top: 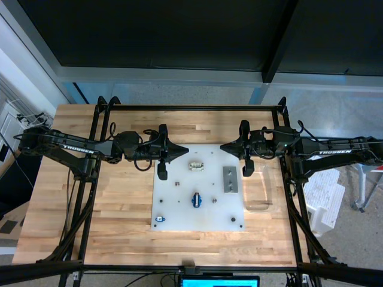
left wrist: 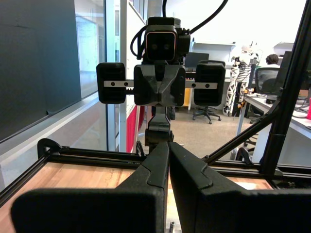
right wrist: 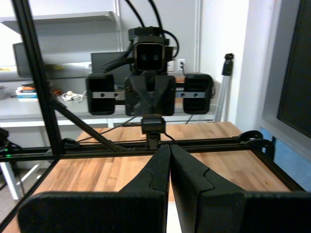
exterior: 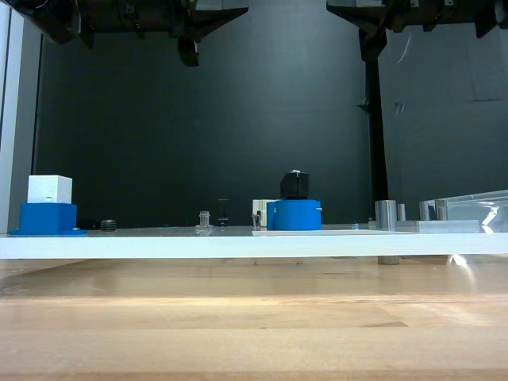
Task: Pick the 16mm cylinder and install on the taskboard
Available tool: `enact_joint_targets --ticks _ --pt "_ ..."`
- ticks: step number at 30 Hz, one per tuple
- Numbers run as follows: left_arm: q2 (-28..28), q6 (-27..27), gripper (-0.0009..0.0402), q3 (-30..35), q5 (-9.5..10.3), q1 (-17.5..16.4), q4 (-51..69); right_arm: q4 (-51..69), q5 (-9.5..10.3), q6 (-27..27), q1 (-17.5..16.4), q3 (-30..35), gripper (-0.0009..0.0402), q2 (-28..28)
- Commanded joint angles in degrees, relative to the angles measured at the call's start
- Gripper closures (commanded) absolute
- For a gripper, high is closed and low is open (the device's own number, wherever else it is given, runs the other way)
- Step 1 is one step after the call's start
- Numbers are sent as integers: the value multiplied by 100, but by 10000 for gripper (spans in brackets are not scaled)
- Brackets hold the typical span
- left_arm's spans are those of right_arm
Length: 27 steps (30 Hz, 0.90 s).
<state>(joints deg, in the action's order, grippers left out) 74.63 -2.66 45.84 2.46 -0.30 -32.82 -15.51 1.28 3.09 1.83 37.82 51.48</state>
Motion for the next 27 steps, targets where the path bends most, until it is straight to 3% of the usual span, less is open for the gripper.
enact_joint_targets --ticks 1,27 --pt "0 0 393 2 -2 -2 -2 -26 28 4 -7 -39 393 2" --pt "0 2 393 2 -2 -2 0 -280 -17 138 -7 -254 393 2"
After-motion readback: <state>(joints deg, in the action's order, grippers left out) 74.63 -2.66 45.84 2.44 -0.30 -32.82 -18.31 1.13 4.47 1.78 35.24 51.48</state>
